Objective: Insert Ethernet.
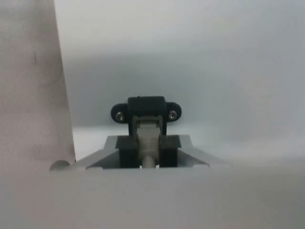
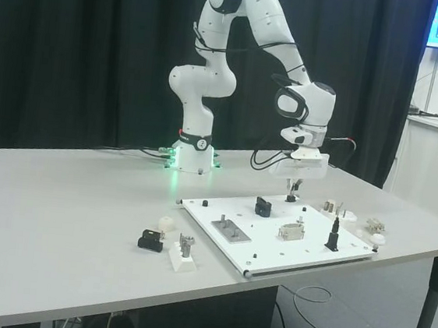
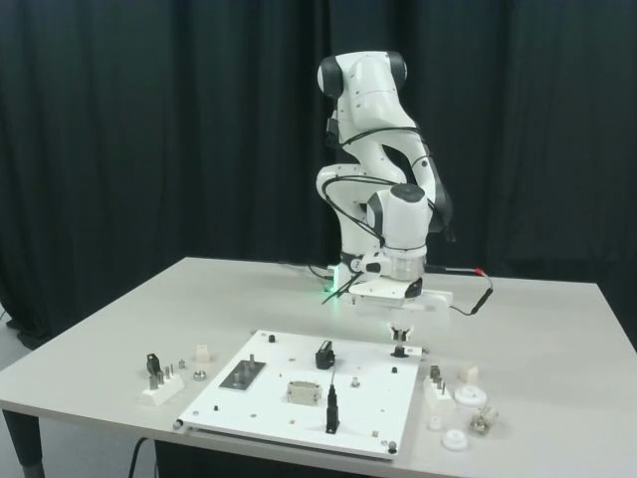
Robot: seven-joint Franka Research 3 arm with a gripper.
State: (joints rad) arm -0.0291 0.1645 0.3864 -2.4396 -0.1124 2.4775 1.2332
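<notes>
Wrist view: the black fingers (image 1: 148, 151) are closed on the grey Ethernet plug (image 1: 147, 138), which points at the black socket (image 1: 146, 110) on the white board (image 1: 228, 95); two screws flank it.

First room view: the arm (image 2: 249, 26) arches over and down, its gripper at the board's one o'clock edge, open grey tabletop (image 2: 57, 210) around.

Second room view: the gripper stands upright over one socket, near the board's far right corner.

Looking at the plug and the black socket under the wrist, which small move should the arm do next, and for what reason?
Probably a slow, straight push down along the plug's own axis. In the wrist view the Ethernet plug, held in the gripper, lines up with the black socket just past its tip. The room views show the gripper low over the white board. How deep the plug sits cannot be seen.
</notes>
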